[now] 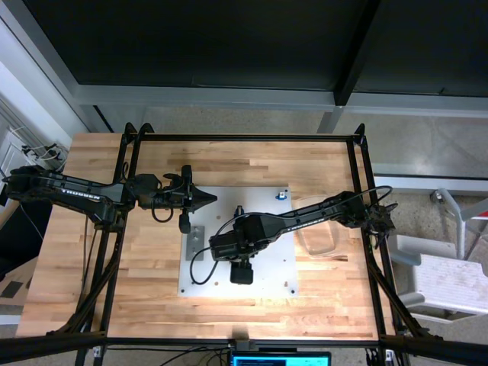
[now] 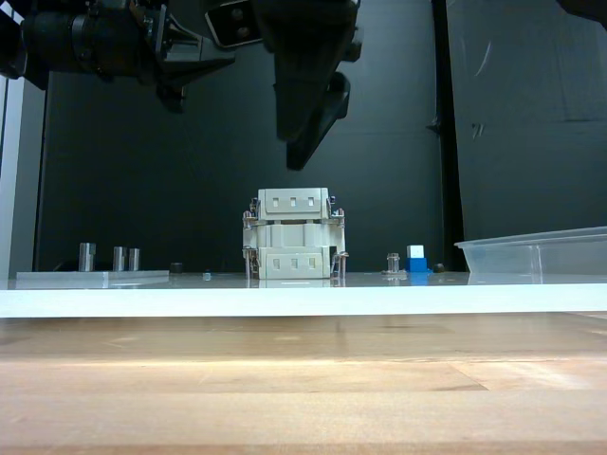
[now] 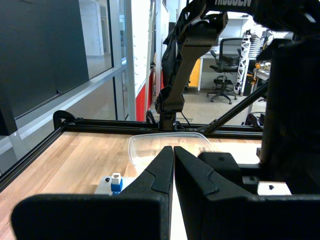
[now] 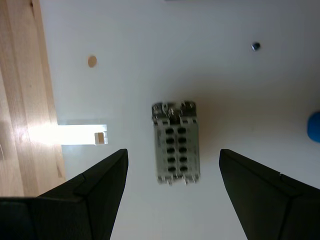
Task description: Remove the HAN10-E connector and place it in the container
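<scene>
HAN10-E connector [image 4: 175, 144] stands beneath the spread right tool [image 4: 172, 159]; advise plumb descent onto its long flanks. Left tool [image 3: 173, 155], pressed together, hovers over the board's [image 1: 274, 267] far-left corner.

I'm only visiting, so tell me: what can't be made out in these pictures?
High view: HAN10-E connector hidden beneath the right arm; open right gripper hovers above it.
Low view: container cut off by the edge.
Left wrist view: shut left gripper, over the board, hides the container's near side.
</scene>
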